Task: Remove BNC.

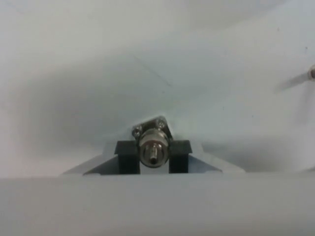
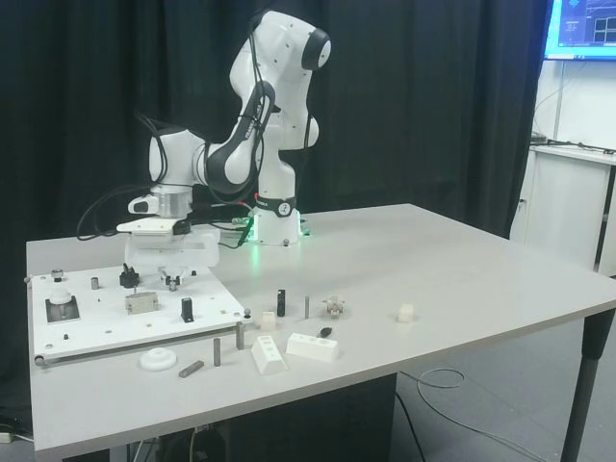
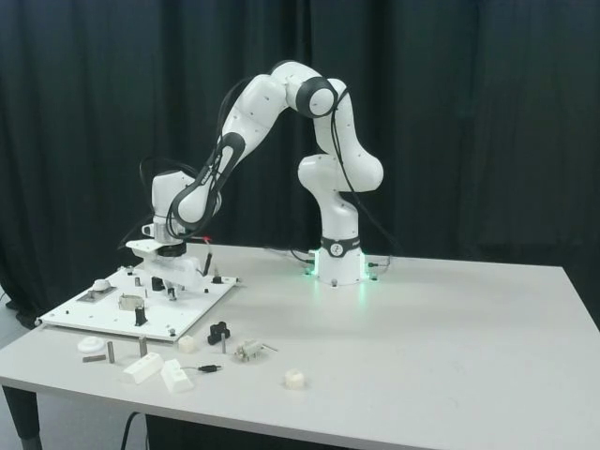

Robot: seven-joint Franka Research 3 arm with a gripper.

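In the wrist view the metal BNC connector (image 1: 154,147) stands on the white board (image 1: 98,88), with a small screwed flange behind it. My gripper (image 1: 154,158) is shut on it, and a black finger (image 1: 127,157) presses each side of its barrel. In the first room view the gripper (image 2: 154,279) is down at the back part of the white board (image 2: 115,332) on the table's left. The second room view shows the gripper (image 3: 169,279) low over the same board (image 3: 89,317). The connector itself is hidden by the hand in both room views.
Other small fixtures stand on the board, among them a black post (image 2: 186,308) and a metal block (image 2: 141,301). In front of the board lie white blocks (image 2: 289,348), a white disc (image 2: 155,361), grey pins (image 2: 217,351), a metal connector (image 2: 334,306) and a small white piece (image 2: 406,313).
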